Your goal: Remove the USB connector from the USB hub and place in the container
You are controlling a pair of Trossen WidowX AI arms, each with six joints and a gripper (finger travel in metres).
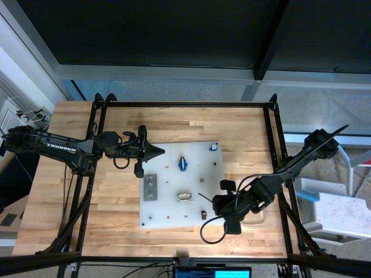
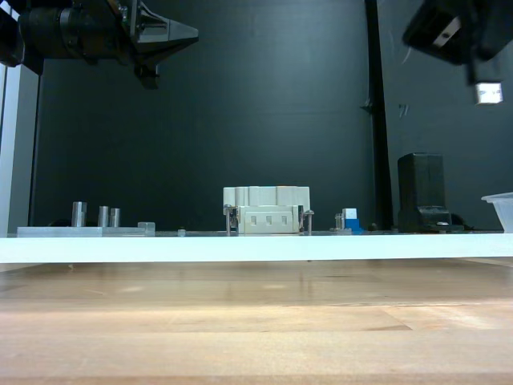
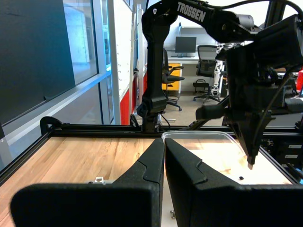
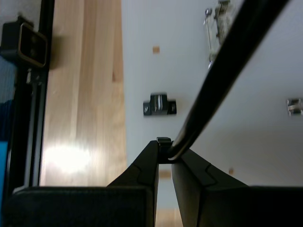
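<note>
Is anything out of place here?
Only the short thin black cable: it sticks out askew from the shut right gripper, held above the white board, unplugged from the tiny black hub. The left gripper hangs shut near the board's far left corner.

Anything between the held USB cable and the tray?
Nothing visible: right tool holds the cable in the air above the board, near the tray; left tool hangs shut over the board's left edge.
</note>
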